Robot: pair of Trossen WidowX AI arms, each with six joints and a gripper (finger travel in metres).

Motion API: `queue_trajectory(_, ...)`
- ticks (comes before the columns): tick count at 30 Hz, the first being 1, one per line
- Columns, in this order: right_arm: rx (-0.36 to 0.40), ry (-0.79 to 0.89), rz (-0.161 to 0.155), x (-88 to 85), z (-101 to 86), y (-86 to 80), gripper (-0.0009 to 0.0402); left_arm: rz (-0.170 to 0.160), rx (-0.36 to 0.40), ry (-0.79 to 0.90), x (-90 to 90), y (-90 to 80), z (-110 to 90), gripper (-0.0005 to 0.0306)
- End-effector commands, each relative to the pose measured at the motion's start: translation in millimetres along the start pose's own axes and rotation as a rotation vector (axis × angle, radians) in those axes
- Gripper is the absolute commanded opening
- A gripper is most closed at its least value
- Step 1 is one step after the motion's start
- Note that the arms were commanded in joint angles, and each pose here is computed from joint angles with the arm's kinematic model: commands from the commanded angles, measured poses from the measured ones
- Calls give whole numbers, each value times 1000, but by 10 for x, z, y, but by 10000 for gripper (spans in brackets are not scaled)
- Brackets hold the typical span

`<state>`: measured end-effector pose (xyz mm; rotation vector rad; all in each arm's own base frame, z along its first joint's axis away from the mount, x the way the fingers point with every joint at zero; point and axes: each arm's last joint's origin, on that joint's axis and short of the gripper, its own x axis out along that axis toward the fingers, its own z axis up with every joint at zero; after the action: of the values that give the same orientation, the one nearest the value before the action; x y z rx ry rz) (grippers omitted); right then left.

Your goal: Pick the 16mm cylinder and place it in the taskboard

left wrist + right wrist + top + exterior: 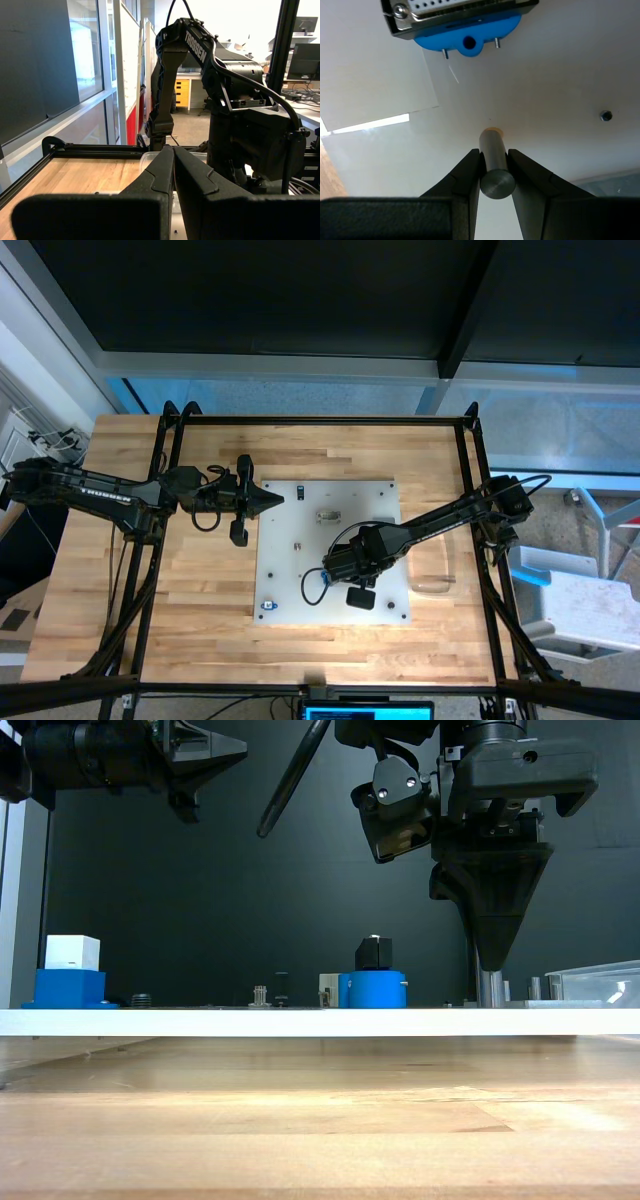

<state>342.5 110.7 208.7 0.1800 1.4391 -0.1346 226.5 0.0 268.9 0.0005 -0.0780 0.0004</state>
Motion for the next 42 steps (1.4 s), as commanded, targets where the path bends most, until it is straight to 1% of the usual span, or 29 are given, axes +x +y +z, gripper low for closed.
queue_trajectory(1, -2, -7, 2, 0, 7, 4, 39, 0, 0, 0, 0, 0, 0, 0)
queue_trajectory(12, -2, -12, 4, 0, 12, 5, 39, 0, 0, 0, 0, 1, 0, 0)
queue_trajectory(16, -2, -6, -1, 0, 7, 0, 39, 0, 0, 0, 0, 1, 0, 0)
queue_trajectory(18, -2, -4, -9, 0, 3, -5, 39, 0, 0, 0, 0, 0, 0, 0)
queue_trajectory(31, -2, -6, -10, -1, 4, -5, 39, 0, 0, 0, 0, 1, 0, 0)
queue_trajectory(32, -3, -7, -11, -1, 4, -5, 39, 0, 0, 0, 0, 0, 0, 0)
queue_trajectory(35, -5, -16, -30, -1, 6, -11, 39, 0, 0, 0, 0, 0, 0, 0)
queue_trajectory(42, -5, -16, -31, -1, 5, -10, 39, 0, 0, 0, 0, 0, 0, 0)
